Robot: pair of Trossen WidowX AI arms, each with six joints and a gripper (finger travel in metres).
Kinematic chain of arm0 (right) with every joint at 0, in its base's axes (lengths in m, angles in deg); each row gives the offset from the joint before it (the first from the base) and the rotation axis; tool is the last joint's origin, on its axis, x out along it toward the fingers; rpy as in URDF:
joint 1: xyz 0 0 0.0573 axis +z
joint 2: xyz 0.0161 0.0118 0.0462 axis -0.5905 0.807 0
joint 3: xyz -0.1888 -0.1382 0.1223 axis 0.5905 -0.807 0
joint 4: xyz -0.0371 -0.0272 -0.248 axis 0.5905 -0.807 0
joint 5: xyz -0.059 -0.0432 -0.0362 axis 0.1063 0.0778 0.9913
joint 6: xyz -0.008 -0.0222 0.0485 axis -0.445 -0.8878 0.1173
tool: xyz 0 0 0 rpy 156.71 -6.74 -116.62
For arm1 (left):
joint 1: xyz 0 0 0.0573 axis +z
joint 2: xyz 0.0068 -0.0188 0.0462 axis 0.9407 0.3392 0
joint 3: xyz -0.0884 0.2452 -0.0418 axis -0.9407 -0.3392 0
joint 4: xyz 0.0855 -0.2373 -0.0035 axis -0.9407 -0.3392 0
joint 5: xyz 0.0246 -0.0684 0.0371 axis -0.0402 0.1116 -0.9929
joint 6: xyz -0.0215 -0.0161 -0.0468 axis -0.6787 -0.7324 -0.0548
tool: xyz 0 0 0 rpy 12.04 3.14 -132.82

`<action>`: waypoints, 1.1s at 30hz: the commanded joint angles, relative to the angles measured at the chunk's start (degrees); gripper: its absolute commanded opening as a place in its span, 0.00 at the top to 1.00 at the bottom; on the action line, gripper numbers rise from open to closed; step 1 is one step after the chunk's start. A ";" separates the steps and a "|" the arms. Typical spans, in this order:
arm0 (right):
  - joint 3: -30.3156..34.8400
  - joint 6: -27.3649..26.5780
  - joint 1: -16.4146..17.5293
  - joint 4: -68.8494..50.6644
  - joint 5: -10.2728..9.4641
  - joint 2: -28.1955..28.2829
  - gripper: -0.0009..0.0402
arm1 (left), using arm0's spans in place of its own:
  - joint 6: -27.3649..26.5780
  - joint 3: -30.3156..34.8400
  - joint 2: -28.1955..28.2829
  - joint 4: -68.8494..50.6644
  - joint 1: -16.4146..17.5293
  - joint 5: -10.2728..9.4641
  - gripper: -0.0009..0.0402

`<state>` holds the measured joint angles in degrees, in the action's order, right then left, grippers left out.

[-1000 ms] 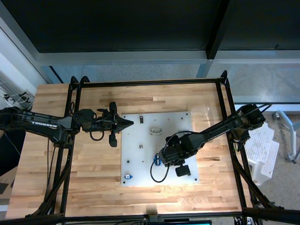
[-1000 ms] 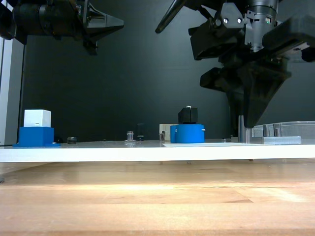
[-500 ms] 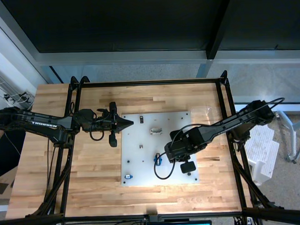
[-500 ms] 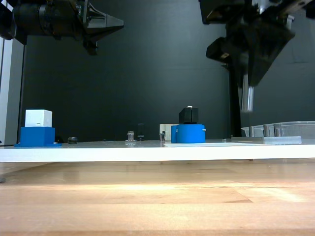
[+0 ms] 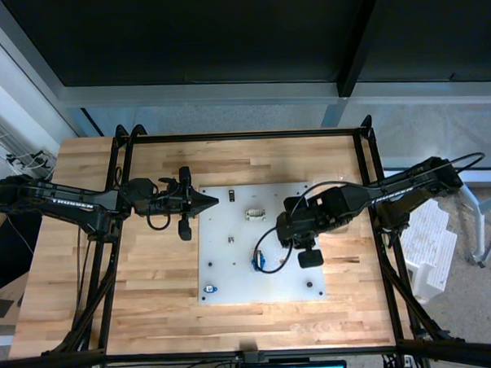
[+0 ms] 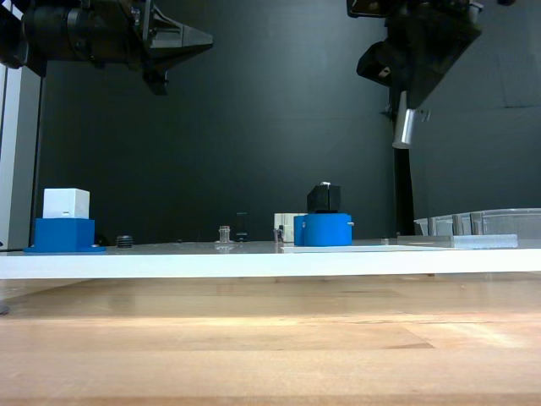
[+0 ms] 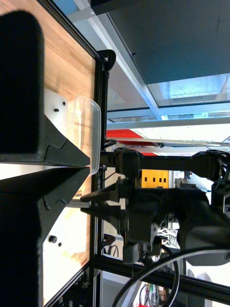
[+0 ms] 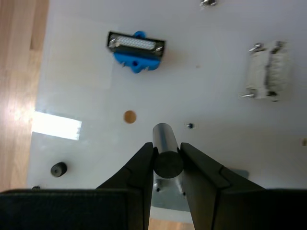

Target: Remove the 16mm cylinder and place in the container

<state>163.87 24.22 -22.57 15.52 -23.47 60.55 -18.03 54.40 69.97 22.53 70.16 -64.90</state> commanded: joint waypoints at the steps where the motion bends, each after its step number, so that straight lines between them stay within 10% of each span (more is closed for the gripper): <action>1: 0.00 -0.42 -0.37 0.20 -0.07 -0.09 0.97 | 0.00 0.02 0.00 0.00 0.02 0.02 0.98; 33: -1.09 -7.08 -8.52 3.17 -0.50 -1.51 0.97 | 0.00 0.02 0.00 0.00 0.02 0.02 0.98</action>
<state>163.25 17.49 -30.50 18.69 -23.97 59.33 -18.06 54.40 69.97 22.51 70.16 -64.87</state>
